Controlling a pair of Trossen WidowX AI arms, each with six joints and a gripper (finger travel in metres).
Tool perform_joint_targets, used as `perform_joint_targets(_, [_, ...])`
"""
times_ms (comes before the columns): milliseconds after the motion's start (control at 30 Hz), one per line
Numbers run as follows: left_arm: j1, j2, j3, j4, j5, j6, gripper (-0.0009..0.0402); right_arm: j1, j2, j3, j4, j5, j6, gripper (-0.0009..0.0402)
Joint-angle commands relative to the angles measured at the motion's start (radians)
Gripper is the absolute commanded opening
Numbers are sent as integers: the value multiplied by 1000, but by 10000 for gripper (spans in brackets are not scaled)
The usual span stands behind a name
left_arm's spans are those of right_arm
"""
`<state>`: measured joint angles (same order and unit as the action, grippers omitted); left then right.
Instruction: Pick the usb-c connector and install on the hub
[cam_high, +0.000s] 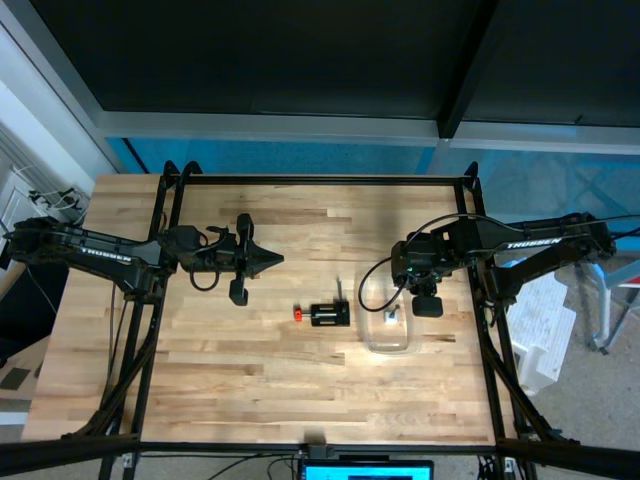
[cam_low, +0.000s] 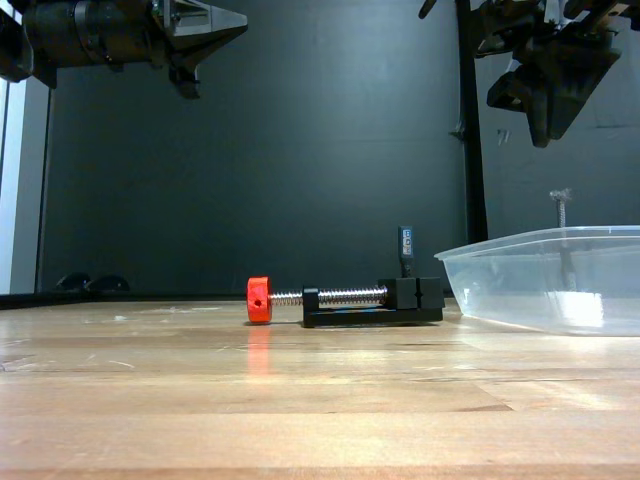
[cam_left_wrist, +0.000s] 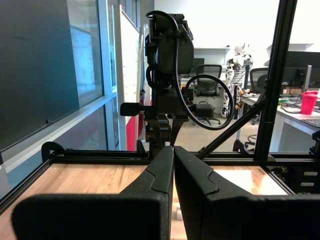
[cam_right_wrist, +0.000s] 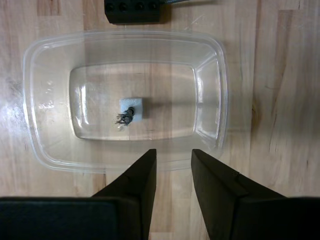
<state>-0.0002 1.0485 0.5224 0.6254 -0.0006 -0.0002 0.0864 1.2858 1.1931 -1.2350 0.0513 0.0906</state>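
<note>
I see right gripper (cam_right_wrist: 173, 152) above clear tray (cam_right_wrist: 210, 65), fingers parted, empty. usb-c connector (cam_right_wrist: 124, 118) in tray below it, touching white square (cam_right_wrist: 132, 107); long axis unclear. hub (cam_high: 330, 314) on tabletop (cam_high: 250, 380) beside tray. left gripper (cam_left_wrist: 173, 150) closed, empty, well apart. Right arm nearer.

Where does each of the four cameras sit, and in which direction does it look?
High: above the table's near edge, looking down; shows the left gripper at left, the right gripper above the tray, the hub between.
Low: at table-top height, looking level at hub and tray; both grippers hang above.
Left wrist: on the left arm, facing the right arm; its shut fingers show.
Right wrist: looks straight down into the tray; its open fingers show.
Shared: high, low and right wrist show the tray.
</note>
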Motion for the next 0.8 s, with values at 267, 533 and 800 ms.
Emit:
perform_joint_targets(267, [0, 0, 0, 0, 0, 0, 0, 4, -1, -87, 48, 11, -2, 160])
perform_joint_targets(533, [0, 0, 0, 0, 0, 0, 0, 8, -1, -155, 122, 10, -2, 178])
perform_joint_targets(800, [0, 0, 0, 0, 0, 0, 0, 14, -1, -191, 159, 9, 2, 179])
